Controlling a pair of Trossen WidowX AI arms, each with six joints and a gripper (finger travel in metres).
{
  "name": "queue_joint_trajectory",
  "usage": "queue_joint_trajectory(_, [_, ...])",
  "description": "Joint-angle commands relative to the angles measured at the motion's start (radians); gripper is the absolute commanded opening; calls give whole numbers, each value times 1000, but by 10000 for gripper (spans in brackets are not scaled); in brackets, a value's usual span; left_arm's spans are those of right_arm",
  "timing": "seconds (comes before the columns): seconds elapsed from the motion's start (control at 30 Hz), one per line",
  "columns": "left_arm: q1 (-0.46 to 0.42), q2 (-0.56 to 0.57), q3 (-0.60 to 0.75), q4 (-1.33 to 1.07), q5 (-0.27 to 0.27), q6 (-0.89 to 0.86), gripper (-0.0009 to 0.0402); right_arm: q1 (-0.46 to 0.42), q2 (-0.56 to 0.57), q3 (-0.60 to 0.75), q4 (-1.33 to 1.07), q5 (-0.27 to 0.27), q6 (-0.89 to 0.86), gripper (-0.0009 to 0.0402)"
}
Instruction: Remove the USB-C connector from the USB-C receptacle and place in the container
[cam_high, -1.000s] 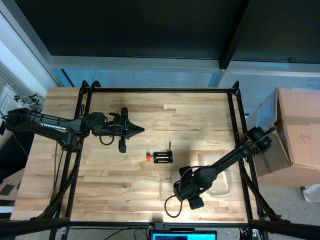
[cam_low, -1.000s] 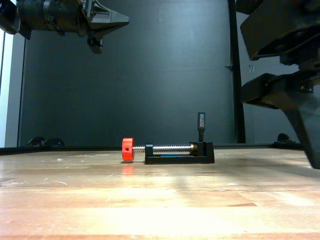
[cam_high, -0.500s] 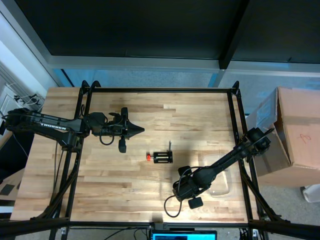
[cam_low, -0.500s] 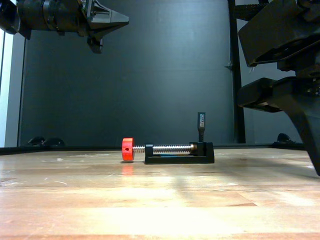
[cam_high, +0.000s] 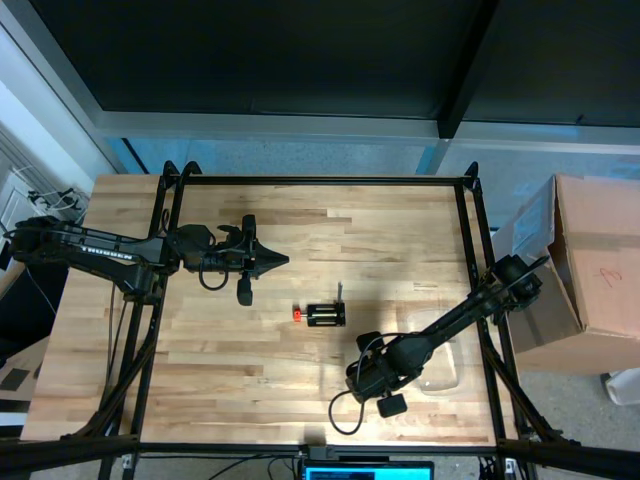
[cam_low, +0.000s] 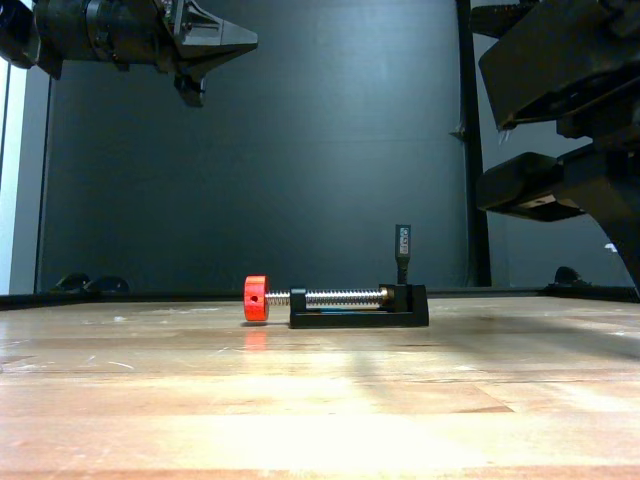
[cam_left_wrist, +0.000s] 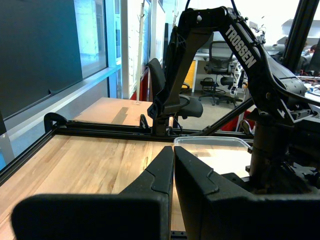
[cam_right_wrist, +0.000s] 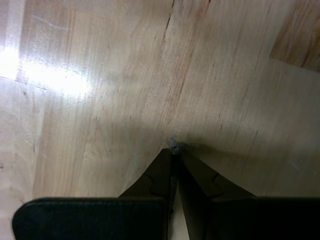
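USB-C connector (cam_low: 403, 243) sat in clamp (cam_high: 325, 315) | left hand (cam_high: 284, 260) clenched, high left of it | right hand (cam_right_wrist: 173, 149) clenched, near-right | risk: unfixed clamp could lift too.

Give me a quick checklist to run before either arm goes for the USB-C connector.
USB-C connector upright in its seat on the clamp: ok.
Space above the connector free: ok.
Right gripper open for a grasp: not ok, it is shut, pointing down at bare table nearer than the clamp.
Left gripper out of the way: ok, shut, high over the table, left of the clamp.
Container free to receive: cannot tell, right arm overlaps it.
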Motion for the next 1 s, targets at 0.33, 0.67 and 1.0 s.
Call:
queue_joint_trajectory(0.33, [0, 0, 0, 0, 0, 0, 0, -20, -113, 59, -100, 40, 0, 0])
queue_joint_trajectory(0.67, [0, 0, 0, 0, 0, 0, 0, -41, -260, 31, -201, 93, 84, 0])
queue_joint_trajectory(1.0, [0, 0, 0, 0, 0, 0, 0, -38, -503, -217, -200, 97, 221, 0])
